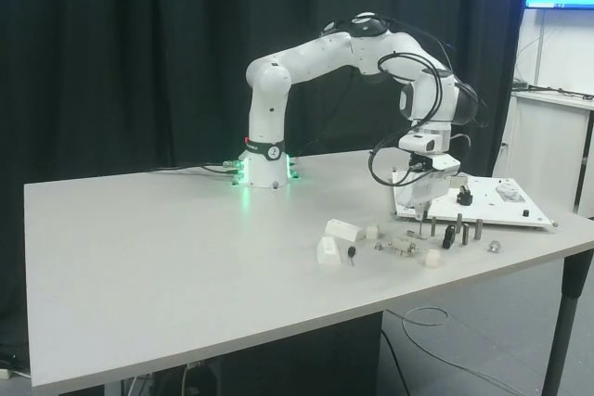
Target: Place round peg 1.
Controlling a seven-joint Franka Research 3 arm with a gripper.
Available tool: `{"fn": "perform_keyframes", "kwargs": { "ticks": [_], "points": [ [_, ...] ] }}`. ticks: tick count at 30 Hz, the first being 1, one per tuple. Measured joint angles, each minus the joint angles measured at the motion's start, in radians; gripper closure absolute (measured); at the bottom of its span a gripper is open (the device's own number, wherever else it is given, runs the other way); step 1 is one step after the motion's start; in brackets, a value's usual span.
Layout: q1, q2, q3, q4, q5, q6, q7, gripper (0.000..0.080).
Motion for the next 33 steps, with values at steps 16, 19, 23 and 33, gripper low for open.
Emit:
{"fn": "perform_keyframes", "kwargs": {
  "ticks": [16,19,23,33],
  "points": [
    [-0.024,0.015,0.020,0.010,0.043,0.001,-0.023,0.0787],
    [-0.031,0.017,0.026,0.015,0.048,0.002,-0.023,0.0787],
    [-0.039,0.020,0.030,0.022,0.049,0.002,-0.023,0.0787],
    [-0.045,0.031,0.036,0.032,0.053,0.002,-0.023,0.0787]
  ]
}}
